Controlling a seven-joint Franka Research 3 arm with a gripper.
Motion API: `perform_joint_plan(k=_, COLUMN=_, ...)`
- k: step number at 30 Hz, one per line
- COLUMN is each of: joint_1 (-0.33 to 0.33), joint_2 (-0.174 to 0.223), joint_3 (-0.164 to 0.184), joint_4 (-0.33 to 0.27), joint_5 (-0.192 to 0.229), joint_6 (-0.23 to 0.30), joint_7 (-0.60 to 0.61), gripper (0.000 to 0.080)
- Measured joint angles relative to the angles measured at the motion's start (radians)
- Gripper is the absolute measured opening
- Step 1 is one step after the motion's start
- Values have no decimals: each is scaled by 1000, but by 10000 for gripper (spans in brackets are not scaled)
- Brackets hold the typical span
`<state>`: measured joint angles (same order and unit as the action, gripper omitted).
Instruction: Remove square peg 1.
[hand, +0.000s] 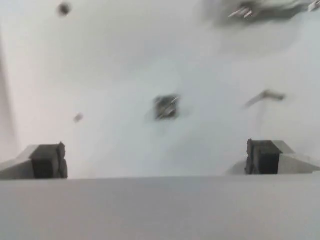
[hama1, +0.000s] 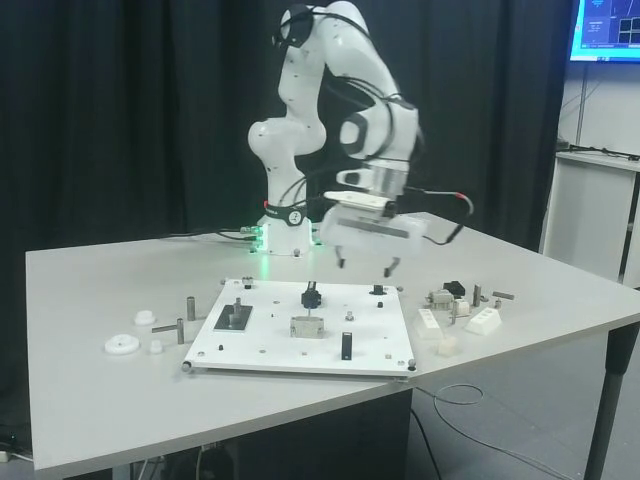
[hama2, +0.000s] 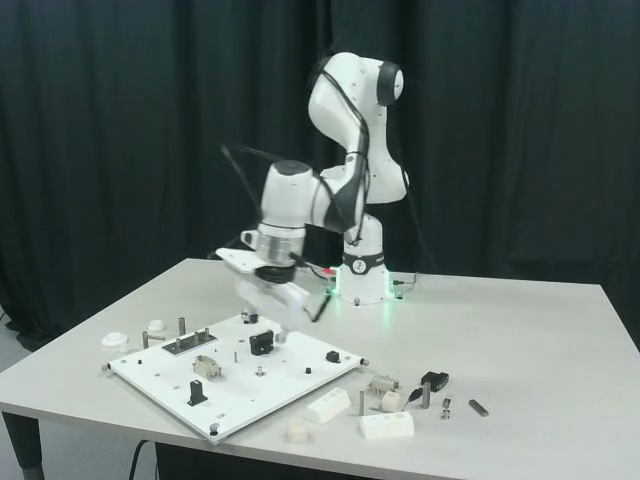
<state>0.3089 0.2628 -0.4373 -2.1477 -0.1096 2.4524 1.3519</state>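
A small black square piece (hand: 166, 106) is set in the white board (hama1: 300, 350), near its far edge (hama1: 377, 290) (hama2: 332, 356); I cannot tell which part is square peg 1. My gripper (hama1: 365, 267) (hama2: 268, 315) hangs in the air above that part of the board, open and holding nothing. In the wrist view both black fingertips (hand: 47, 160) stand wide apart, with the gripper's midpoint (hand: 155, 159) above bare board and the dark square lying further out between them. A black upright peg (hama1: 346, 345) stands near the board's front edge.
The board also carries a black plate (hama1: 233, 317), a black part (hama1: 310, 297) and a grey block (hama1: 307, 326). White blocks (hama1: 483, 321) and small parts lie right of the board, white discs (hama1: 120, 345) and pegs (hama1: 187, 303) left of it. The arm's base (hama1: 285, 235) stands behind.
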Motion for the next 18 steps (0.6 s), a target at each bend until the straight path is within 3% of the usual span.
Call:
perform_joint_plan(k=8, joint_1=-93, joint_2=-8, joint_3=0, joint_4=-52, joint_5=36, joint_6=107, joint_7=-100, gripper=800)
perform_joint_plan(k=18, joint_1=-137, joint_2=-5, joint_3=-2, joint_4=-116, joint_5=163, joint_6=198, joint_7=-259, gripper=800)
